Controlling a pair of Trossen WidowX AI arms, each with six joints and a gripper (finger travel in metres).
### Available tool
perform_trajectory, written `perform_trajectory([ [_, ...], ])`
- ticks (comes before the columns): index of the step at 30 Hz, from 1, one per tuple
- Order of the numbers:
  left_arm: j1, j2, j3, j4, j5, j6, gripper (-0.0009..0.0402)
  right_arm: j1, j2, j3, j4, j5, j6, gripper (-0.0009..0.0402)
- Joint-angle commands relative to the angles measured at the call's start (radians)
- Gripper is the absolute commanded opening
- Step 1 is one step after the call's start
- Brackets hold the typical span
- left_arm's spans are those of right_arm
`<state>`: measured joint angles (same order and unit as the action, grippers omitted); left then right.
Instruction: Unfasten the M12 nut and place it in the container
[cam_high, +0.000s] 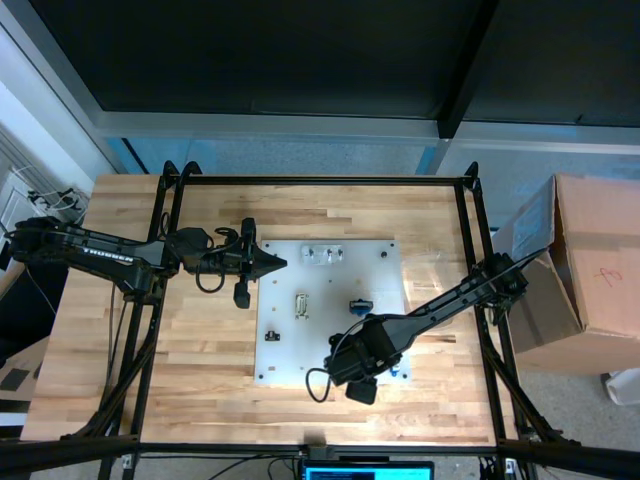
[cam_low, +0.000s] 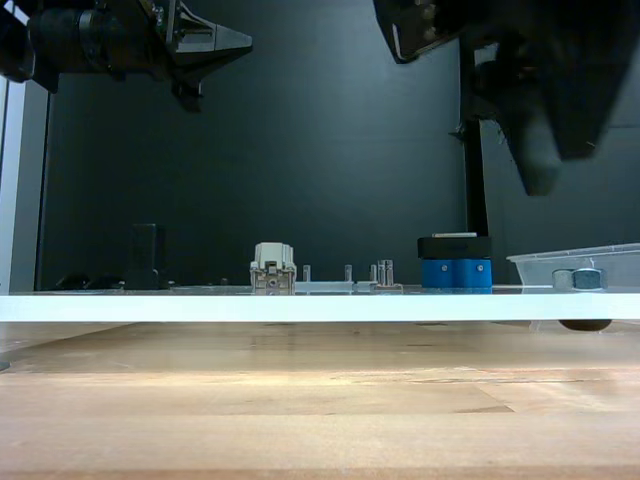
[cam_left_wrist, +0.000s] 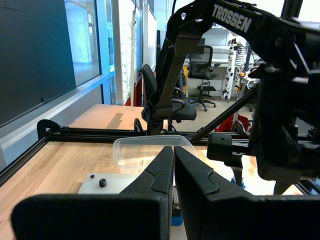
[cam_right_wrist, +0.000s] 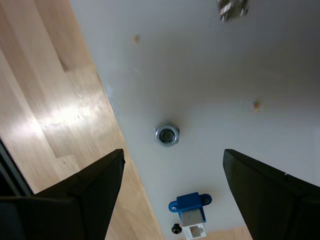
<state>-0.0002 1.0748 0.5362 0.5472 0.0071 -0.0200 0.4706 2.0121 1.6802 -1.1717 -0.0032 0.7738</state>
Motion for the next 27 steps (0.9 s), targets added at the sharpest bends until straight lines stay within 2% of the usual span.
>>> perform_trajectory([
  [1, 0.0, 0.0, 0.0, 0.001, 0.0, 0.0, 0.0, 0.003, 0.013, -0.024, 0.015, 0.001, 0.007, 0.0292],
  [9, 0.0, 0.0, 0.0, 0.0, 0.0, 0.0, 0.0, 0.005, 0.046, -0.059, 0.079, 0.002, 0.008, 0.0288],
  [15, 0.0, 0.0, 0.0, 0.0, 0.0, 0.0, 0.0, 0.007, 0.055, -0.099, 0.122, 0.002, 0.03, 0.0265],
  [20, 0.0, 0.0, 0.0, 0.0, 0.0, 0.0, 0.0, 0.008, 0.054, -0.106, 0.132, 0.003, 0.024, 0.0225],
  [27, 0.0, 0.0, 0.0, 0.0, 0.0, 0.0, 0.0, 0.008, 0.054, -0.106, 0.137, 0.003, 0.022, 0.0142],
])
